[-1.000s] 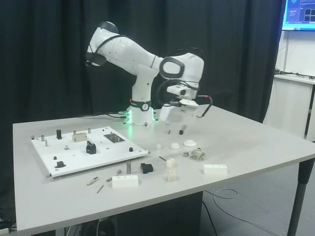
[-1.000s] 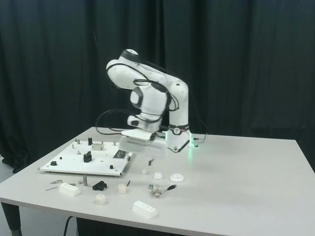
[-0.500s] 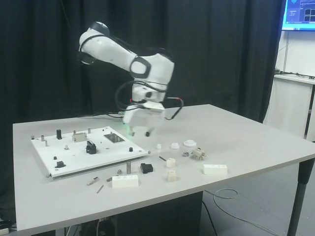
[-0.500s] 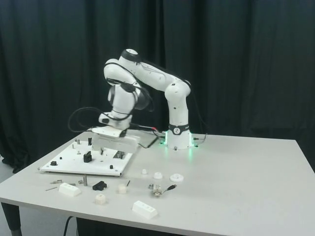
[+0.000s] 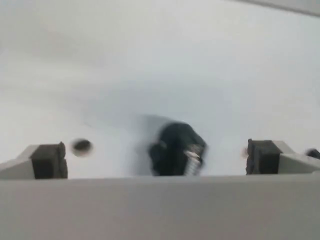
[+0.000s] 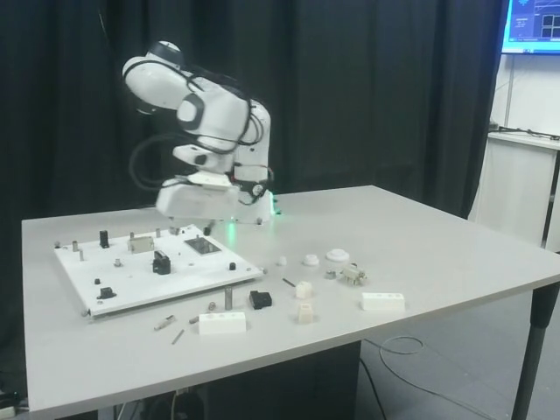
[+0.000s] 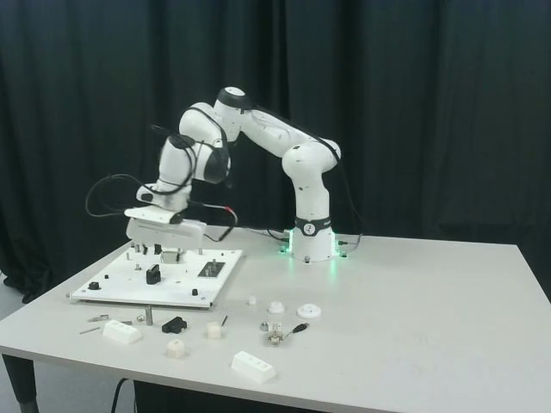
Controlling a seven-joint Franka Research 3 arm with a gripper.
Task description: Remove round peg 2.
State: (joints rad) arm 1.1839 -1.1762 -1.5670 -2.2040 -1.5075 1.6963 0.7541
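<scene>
The gripper (image 5: 155, 159) hangs above the white board (image 6: 140, 267) with its two black fingertips (image 5: 48, 161) spread wide apart and nothing held between them. Below the gap between the fingers sits a black part (image 5: 176, 149) — blurred, on the board's white surface. Which of the small upright pegs (image 6: 76, 248) on the board is round peg 2 I cannot tell — none touches the fingers.

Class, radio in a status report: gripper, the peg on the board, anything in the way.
Gripper open, empty, above the white board. Pegs upright on the board; which is round peg 2, cannot tell. Black part below the fingers.
</scene>
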